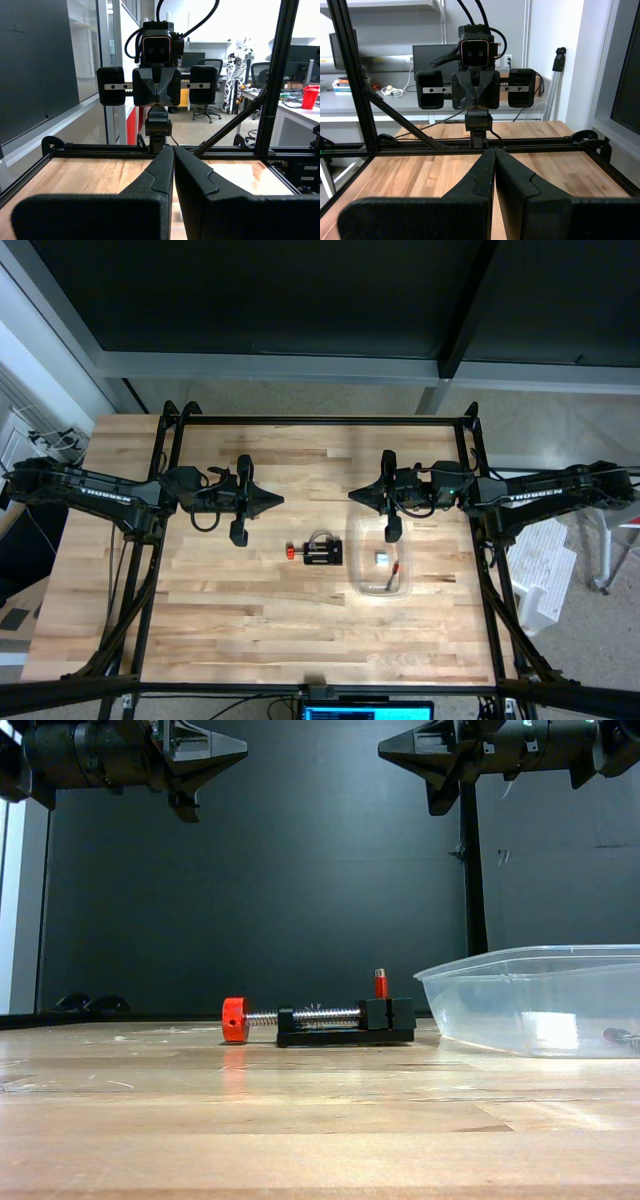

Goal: Remove the RCA connector from the receptacle and place in the container

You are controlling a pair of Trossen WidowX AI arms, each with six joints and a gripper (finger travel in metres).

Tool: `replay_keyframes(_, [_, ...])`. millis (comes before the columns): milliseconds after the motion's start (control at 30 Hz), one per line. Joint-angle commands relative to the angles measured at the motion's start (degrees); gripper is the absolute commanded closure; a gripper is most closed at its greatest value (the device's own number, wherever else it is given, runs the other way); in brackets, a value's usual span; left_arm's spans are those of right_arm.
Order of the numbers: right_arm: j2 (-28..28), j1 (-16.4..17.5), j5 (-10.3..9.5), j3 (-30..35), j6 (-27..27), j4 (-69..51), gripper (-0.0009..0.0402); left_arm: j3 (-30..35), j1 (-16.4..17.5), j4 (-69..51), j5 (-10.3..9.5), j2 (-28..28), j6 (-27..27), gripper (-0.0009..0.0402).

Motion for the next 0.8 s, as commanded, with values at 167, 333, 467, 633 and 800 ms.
replay_keyframes(167, [0.0,0.1,0.11,0.0,-0.3,-0.8,0.0393,0.0,0.0,0.0,0.0,0.0,0.0,0.0393])
replay_keyframes(333, [0.0,0.3,0.15,0.0,-0.3,-0.5,0.0393,0.0,0.0,0.0,0.0,0.0,0.0,0.0393])
replay_keyframes(467, [0.1,0.3,0.2,0.0,-0.1,-0.2,0.0393,0.0,0.0,0.0,0.0,0.0,0.0,0.0393])
replay_keyframes(633, [0.1,0.3,0.42,0.0,0.0,-0.1,0.0393,0.0,0.0,0.0,0.0,0.0,0.0,0.0393])
replay_keyframes(800, [0.1,0.3,0.74,0.0,0.1,0.0,0.0393,0.0,0.0,0.0,0.0,0.0,0.0,0.0393])
